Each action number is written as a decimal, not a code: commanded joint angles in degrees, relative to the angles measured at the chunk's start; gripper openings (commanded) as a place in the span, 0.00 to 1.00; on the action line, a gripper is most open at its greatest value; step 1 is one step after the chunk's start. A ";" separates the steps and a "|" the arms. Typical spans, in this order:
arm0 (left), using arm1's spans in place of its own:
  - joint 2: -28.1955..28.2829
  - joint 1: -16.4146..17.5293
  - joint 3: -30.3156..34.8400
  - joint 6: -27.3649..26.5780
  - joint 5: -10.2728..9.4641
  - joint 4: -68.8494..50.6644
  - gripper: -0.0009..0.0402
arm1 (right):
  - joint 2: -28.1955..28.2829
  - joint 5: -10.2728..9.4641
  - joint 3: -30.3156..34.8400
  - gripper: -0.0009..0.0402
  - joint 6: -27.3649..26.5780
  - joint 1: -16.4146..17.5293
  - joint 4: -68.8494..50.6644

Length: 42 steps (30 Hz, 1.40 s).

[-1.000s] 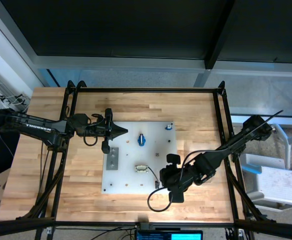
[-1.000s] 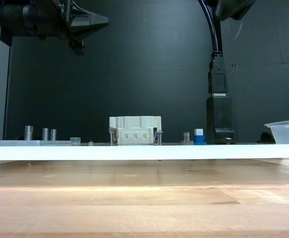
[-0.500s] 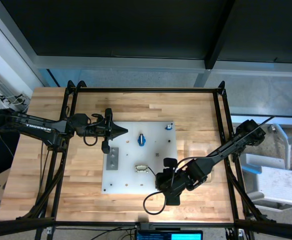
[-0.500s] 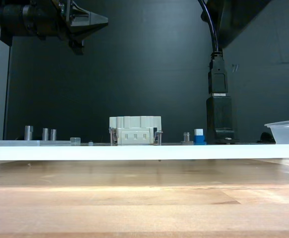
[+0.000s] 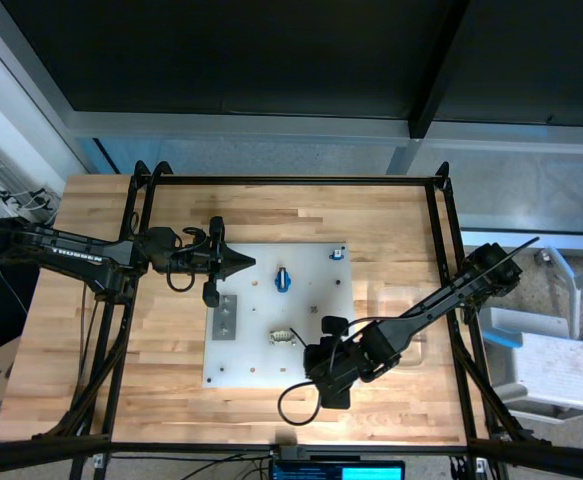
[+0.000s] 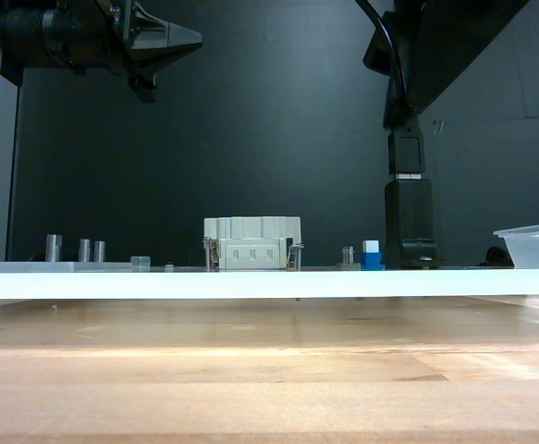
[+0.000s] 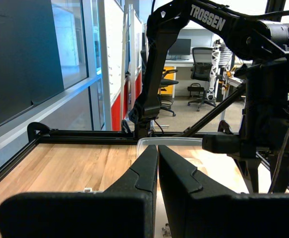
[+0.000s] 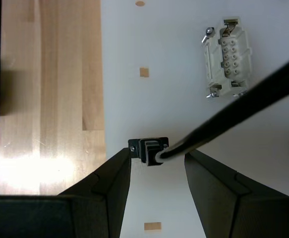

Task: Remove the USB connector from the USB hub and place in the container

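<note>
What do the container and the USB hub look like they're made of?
Container: probably clear glossy plastic; background shows through its walls. USB hub: seemingly matte black plastic, dull even surface. Right gripper, open, hovers above the hub; left gripper, shut, hangs over the board, far-left corner.

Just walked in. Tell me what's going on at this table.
The right gripper hangs open above the white board, its fingers on either side of the USB connector without gripping it. The plug is still seated upright in the USB hub, so nothing has been removed yet. The clear container sits to the right of the board. The left gripper is shut and held high over the board's far left corner, away from the job.
</note>
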 commanded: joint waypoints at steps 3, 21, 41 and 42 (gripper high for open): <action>0.00 0.00 0.02 0.00 0.02 0.02 0.02 | 0.90 -0.02 -0.04 0.38 0.04 -0.22 0.15; 0.00 0.00 0.02 0.00 0.00 0.00 0.02 | 0.87 0.02 -0.15 0.08 0.02 -0.39 0.22; -0.02 0.00 0.02 0.00 0.00 0.02 0.02 | -0.24 1.55 -1.77 0.02 -0.22 0.11 3.37; 0.00 0.00 0.02 0.00 0.00 0.02 0.02 | -0.74 1.75 -2.60 0.02 -0.17 0.26 4.15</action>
